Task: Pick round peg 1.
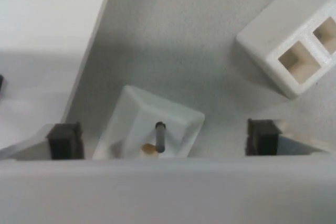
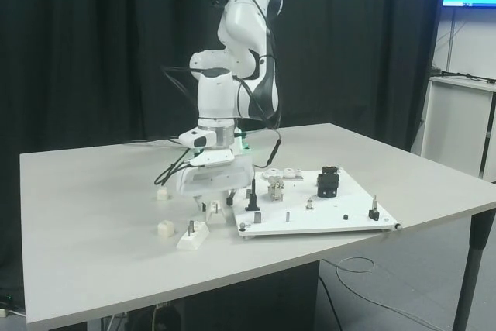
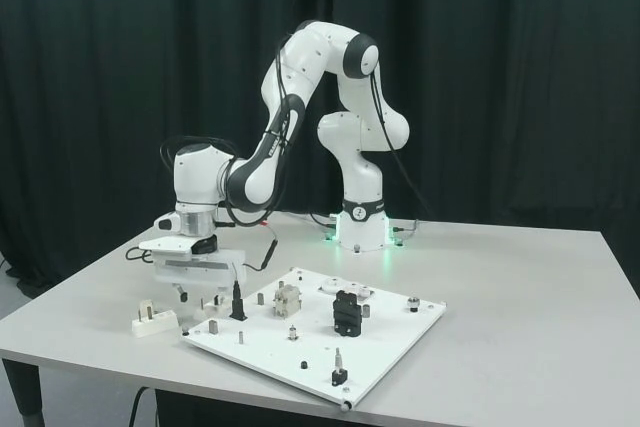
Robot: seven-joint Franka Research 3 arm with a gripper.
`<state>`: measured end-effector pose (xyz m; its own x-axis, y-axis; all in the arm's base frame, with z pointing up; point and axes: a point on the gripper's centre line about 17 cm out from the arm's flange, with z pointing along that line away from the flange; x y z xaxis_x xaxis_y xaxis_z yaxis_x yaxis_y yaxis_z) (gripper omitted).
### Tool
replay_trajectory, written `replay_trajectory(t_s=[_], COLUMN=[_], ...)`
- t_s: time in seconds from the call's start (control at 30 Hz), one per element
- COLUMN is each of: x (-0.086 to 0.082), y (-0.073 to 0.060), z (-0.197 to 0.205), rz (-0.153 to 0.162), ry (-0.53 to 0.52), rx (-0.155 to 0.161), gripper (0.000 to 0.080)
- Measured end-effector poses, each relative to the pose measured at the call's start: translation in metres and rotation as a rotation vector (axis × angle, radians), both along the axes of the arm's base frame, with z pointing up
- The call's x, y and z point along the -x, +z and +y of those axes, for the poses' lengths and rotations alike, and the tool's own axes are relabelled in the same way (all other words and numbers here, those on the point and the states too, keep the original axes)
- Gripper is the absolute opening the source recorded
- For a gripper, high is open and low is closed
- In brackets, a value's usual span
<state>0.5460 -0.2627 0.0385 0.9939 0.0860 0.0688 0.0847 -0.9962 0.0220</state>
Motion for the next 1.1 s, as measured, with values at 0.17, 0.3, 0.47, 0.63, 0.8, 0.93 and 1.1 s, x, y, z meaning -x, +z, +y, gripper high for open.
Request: replay_trajectory(t_s=[0.17,0.3,0.47,0.63,0.8,0.93,1.1], x=[0.0009,0.0015,0.0021,0.0032,0.0037,0.0039,0.0025], y=[-0.0024,-0.0038,-0.0045,-0.0055,-0.0058,-0.0057,-0.0024], z=[-0.0007,-0.0011,-0.0014,-0.0007,0.0006,0.0032,0.0071], rz=[0.004,0.007,0.009,0.012,0.015,0.02,0.023], ry=[0.0,0.0,-0.001,-0.003,-0.01,-0.014,-0.024], rx=[0.001,0.002,0.002,0.0,-0.005,-0.013,-0.025], gripper=[0.0524,0.0524,0.0344,0.0142,0.0032,0.0018,0.0018])
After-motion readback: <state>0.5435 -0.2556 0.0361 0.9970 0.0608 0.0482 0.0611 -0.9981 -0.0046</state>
